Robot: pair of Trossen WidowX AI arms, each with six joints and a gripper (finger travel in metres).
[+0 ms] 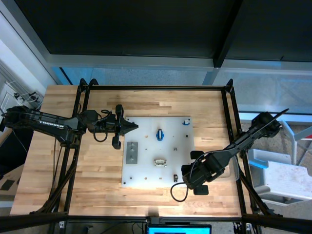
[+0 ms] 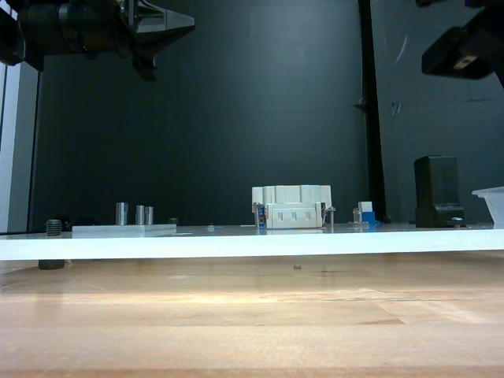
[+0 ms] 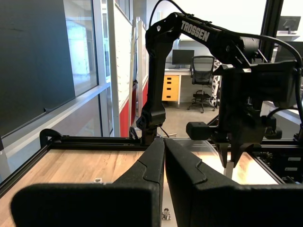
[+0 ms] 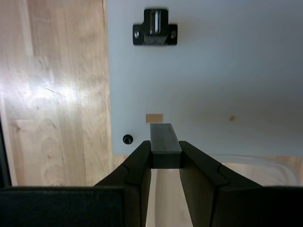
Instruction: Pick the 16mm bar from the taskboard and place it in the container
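A dark, square-ended bar [image 4: 165, 145] is clamped between the fingers [image 4: 138, 163] of my right gripper [image 4: 165, 158], which is shut on it. It hangs over the right edge of the white taskboard [image 4: 199, 75], just beyond a small empty square hole [image 4: 154, 118]. The clear container [image 4: 258, 162] shows its rim right beside the gripper. From above, the right gripper [image 1: 192, 171] points down between the taskboard [image 1: 146, 168] and the container [image 1: 235, 168], and the bar is hidden under it. My left gripper [image 1: 130, 126] is shut and empty, hovering high over the board's left edge.
The board carries a grey block [image 1: 131, 152], a blue knob [image 1: 160, 134], a silver connector [image 1: 160, 162] and a black holder [image 4: 155, 27]. A black frame [image 1: 156, 88] rings the wooden table. In the low view the container's corner [image 2: 490, 203] shows past the holder [image 2: 437, 191].
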